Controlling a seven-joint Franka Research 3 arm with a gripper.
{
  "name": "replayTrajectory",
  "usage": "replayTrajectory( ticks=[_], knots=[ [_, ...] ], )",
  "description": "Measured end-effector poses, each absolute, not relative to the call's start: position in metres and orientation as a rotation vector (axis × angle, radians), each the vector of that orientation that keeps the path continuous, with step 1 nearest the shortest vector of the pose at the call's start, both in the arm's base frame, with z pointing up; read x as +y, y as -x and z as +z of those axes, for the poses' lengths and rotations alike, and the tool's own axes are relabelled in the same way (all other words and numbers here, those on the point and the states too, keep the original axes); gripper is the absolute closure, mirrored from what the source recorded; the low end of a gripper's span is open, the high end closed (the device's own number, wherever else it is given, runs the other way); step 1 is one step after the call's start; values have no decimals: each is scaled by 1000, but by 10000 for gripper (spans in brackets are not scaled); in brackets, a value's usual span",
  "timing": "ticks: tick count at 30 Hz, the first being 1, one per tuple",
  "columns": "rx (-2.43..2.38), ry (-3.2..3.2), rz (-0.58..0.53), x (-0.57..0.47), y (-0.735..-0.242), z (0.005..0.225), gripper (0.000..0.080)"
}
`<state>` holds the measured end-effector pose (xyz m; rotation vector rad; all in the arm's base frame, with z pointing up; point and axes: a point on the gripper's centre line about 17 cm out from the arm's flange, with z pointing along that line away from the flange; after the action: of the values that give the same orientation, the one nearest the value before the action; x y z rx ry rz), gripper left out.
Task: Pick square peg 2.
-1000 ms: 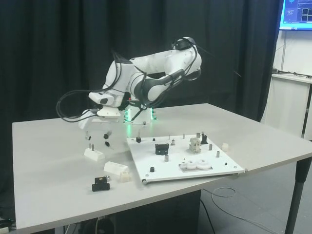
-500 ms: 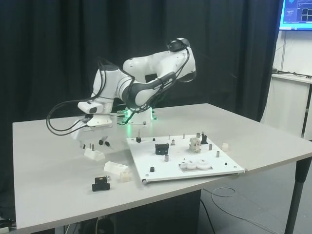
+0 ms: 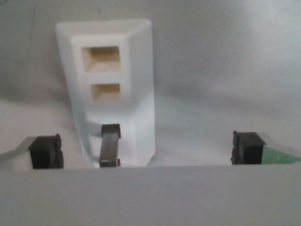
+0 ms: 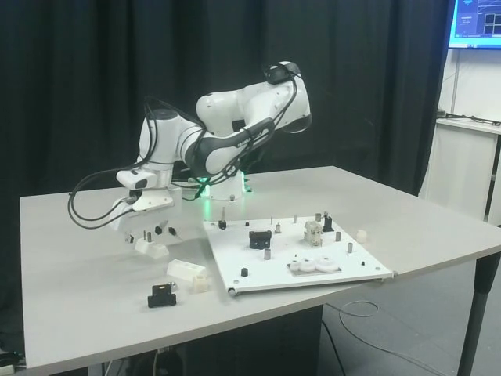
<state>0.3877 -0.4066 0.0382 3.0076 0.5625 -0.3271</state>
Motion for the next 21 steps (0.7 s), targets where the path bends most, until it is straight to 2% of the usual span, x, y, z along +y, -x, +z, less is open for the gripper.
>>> replayTrajectory(
  ticks=[16, 17, 21],
  knots=[
    [619, -3020, -357, -402, -381, 34, 3],
    [621, -3020, -358, -402, -381, 34, 262],
    [631, -3020, -360, -401, -381, 33, 262]
  ],
)
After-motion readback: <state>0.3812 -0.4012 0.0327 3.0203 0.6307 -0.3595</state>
